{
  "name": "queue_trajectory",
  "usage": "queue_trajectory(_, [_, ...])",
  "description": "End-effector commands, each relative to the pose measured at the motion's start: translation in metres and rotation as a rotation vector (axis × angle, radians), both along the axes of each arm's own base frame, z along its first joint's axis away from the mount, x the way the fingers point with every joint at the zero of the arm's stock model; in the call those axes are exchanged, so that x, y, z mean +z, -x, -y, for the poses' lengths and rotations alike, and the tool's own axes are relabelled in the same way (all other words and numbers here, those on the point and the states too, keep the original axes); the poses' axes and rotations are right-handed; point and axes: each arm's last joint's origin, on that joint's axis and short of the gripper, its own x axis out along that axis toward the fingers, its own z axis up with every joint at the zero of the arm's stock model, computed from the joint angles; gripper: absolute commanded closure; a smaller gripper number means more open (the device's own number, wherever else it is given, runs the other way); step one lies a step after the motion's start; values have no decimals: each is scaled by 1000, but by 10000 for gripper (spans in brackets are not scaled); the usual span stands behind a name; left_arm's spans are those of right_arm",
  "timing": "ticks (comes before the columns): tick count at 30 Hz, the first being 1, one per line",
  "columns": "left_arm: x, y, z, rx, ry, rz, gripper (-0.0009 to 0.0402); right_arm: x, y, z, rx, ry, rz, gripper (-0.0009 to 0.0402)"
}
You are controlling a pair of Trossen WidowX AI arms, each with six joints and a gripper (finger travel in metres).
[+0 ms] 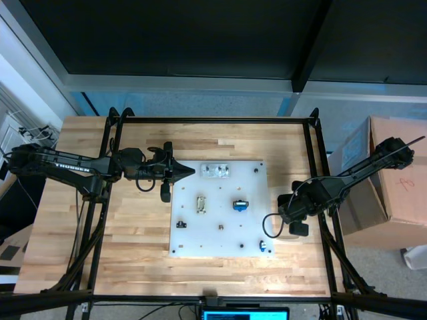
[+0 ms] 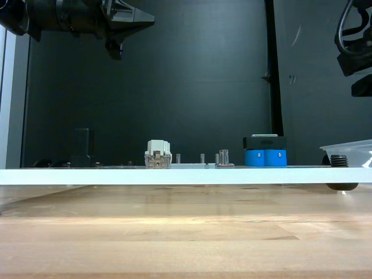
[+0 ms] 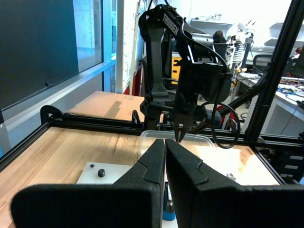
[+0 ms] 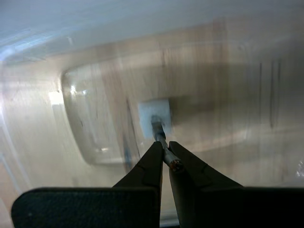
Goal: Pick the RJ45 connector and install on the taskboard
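The RJ45 connector (image 4: 154,115) is a small pale block on a short cable stub. My right gripper (image 4: 165,145) is shut on that stub, and the connector hangs past the fingertips over a clear plastic tray (image 4: 71,95). In the high view the right gripper (image 1: 291,215) sits just off the right edge of the white taskboard (image 1: 200,240). The connector is clear of any seat on the board. My left gripper (image 1: 187,172) is shut with nothing in it and hovers high over the board's far left corner, pointing right.
The board carries a blue block (image 1: 240,205), a pale connector housing (image 1: 201,204) and small fittings near its far edge (image 1: 217,171). A cardboard box (image 1: 387,180) stands beyond the table's right side. A black frame rail (image 1: 323,180) runs along the right edge.
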Motion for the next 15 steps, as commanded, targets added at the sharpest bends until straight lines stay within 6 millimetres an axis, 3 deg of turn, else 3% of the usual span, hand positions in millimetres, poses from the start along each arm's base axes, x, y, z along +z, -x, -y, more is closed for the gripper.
queue_trajectory(1, [0, 0, 0, 0, 0, 0, 392, -4, 1, 0, 1, -2, -10, 393])
queue_trajectory(10, [0, 0, 0, 0, 0, 0, 392, -4, 1, 0, 1, -4, -10, 392])
queue_trajectory(15, [0, 0, 0, 0, 0, 0, 393, -2, 1, 0, 1, -7, -4, 368])
